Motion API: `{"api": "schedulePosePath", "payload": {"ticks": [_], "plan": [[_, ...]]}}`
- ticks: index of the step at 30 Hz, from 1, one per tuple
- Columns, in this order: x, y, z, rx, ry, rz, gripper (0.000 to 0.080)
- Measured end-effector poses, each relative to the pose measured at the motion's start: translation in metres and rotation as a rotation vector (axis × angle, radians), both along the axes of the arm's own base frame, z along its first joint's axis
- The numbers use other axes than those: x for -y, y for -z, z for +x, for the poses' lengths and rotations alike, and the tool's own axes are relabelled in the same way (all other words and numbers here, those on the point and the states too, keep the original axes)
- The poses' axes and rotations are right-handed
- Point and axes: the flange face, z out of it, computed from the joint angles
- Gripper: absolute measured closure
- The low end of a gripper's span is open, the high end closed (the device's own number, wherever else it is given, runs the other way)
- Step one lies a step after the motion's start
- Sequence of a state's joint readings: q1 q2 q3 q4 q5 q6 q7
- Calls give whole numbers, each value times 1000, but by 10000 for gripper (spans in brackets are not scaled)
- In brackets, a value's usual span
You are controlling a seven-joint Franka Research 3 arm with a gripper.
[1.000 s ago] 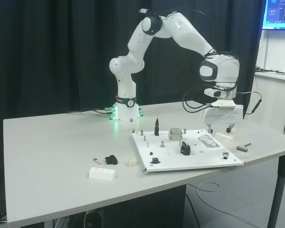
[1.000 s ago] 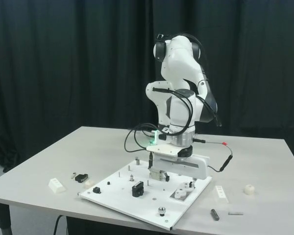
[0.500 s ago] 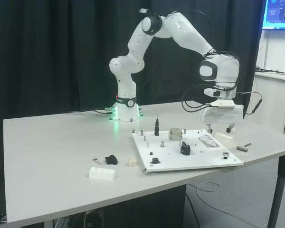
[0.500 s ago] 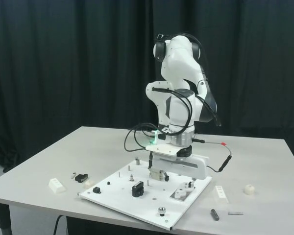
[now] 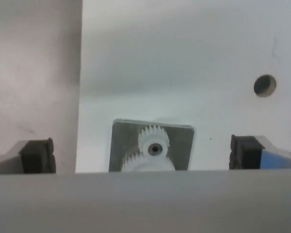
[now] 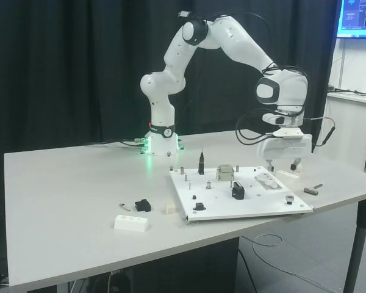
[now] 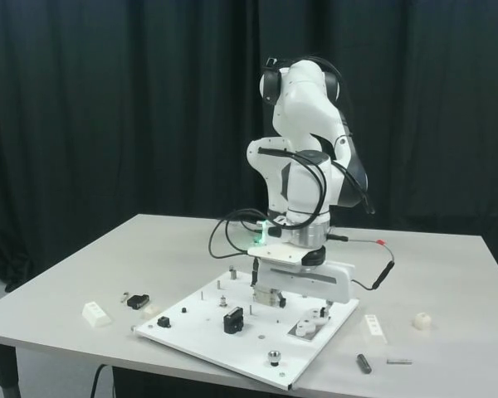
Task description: Remove medium gear.
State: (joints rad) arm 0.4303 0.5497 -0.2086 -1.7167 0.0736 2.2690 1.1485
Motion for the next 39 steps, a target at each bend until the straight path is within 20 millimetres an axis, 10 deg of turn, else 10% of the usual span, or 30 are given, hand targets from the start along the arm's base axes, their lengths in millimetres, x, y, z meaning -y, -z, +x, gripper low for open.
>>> {"api": "schedulePosePath", "payload": {"ticks": [39], "plan": [[-17, -4, -26, -74, -17, -54, 3]]}}
